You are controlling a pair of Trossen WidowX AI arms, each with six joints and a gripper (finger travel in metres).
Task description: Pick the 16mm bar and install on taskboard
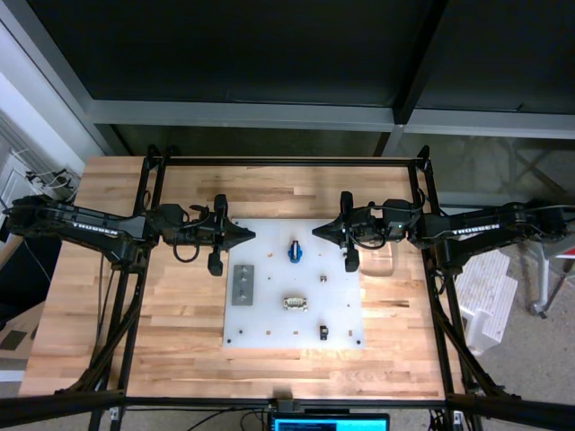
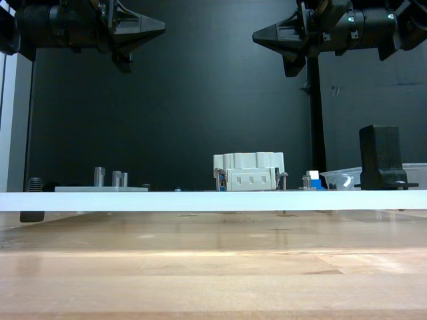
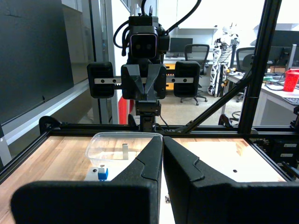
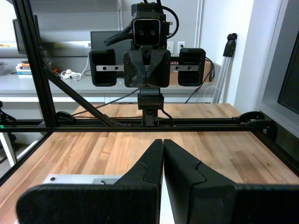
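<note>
White taskboard (image 1: pixel 341 305): I log left end effector (image 1: pixel 252 234) and right end effector (image 1: pixel 314 231) above its far edge, both pinched together, empty, nothing picked yet.

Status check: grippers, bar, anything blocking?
Left gripper and right gripper shut, empty, high over taskboard far edge. Small metal bar upright in clear tray. Nothing blocking.

Light wooden table (image 1: pixel 135 323) carrying a black frame (image 1: pixel 287 162) that is standing along its edges; white taskboard (image 1: pixel 269 323) lying flat on the wood at the middle; clear plastic tray (image 1: pixel 382 260) sitting on the table, just beside the board's far right edge
</note>
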